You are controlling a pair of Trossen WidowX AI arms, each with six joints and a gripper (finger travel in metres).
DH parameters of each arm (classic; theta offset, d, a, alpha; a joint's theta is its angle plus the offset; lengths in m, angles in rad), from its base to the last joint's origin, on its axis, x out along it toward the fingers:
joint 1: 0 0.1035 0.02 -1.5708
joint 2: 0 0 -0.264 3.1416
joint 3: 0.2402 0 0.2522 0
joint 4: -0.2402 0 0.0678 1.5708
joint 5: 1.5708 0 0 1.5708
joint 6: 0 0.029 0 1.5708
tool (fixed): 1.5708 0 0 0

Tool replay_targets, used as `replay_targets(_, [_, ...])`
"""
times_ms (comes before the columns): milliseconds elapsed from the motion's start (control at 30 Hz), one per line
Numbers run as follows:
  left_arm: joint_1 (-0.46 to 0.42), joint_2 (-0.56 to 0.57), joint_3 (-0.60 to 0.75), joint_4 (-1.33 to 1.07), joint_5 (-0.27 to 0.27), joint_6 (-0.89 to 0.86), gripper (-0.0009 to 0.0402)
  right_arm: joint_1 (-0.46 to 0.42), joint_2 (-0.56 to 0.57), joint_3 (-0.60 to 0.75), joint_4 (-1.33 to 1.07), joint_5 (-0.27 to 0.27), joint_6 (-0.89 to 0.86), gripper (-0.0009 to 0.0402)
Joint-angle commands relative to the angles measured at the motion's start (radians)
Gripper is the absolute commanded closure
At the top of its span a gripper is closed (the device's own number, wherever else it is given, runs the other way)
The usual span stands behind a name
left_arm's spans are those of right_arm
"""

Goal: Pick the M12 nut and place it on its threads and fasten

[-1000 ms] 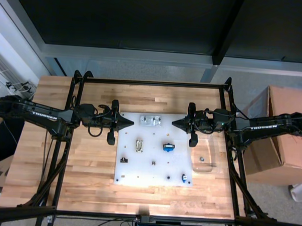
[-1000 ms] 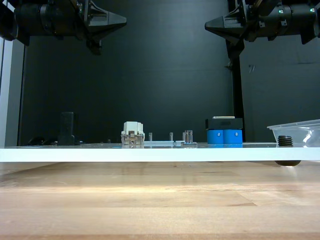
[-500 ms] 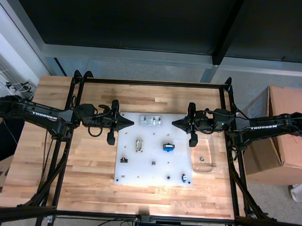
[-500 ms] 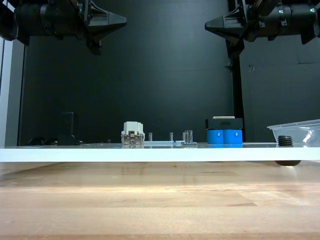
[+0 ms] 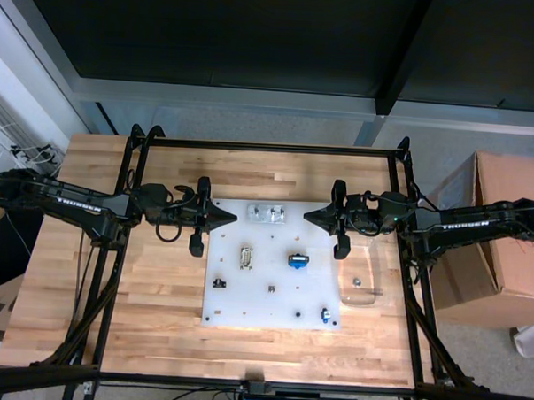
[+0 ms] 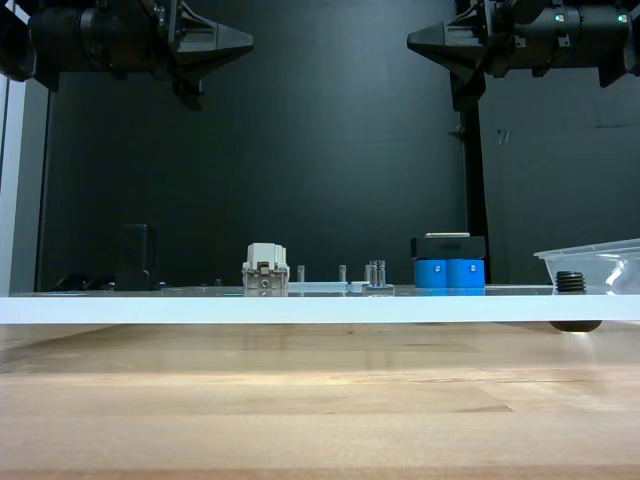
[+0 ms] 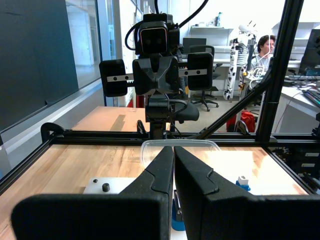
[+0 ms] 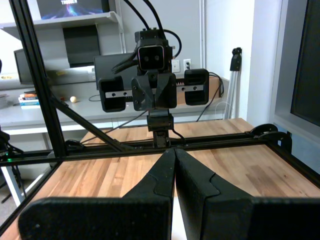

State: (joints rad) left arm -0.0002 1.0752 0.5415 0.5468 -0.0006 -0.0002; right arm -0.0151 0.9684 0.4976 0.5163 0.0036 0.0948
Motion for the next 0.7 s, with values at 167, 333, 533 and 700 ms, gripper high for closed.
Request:
replay_targets(167, [0.000,0.000,0.000,0.000,0.000,0.000,0.0393,0.003,-0.011,0.108,-0.338,-0.058,-0.017,0.0393])
replay_targets(333, [0.000,0.000,0.000,0.000,0.000,0.000,0.0393,0.027,-0.011,0.255,-0.774,-0.058,-0.104,0.0393])
replay_targets(533, [0.000,0.000,0.000,0.000,0.000,0.000,0.0393,0.098,-0.011,0.359,-1.116,-0.058,-0.145,0.0393])
replay_targets(700, [0.000,0.000,0.000,0.000,0.000,0.000,0.0393,0.196,-0.011,0.393,-1.305,-0.057,-0.211,0.0393])
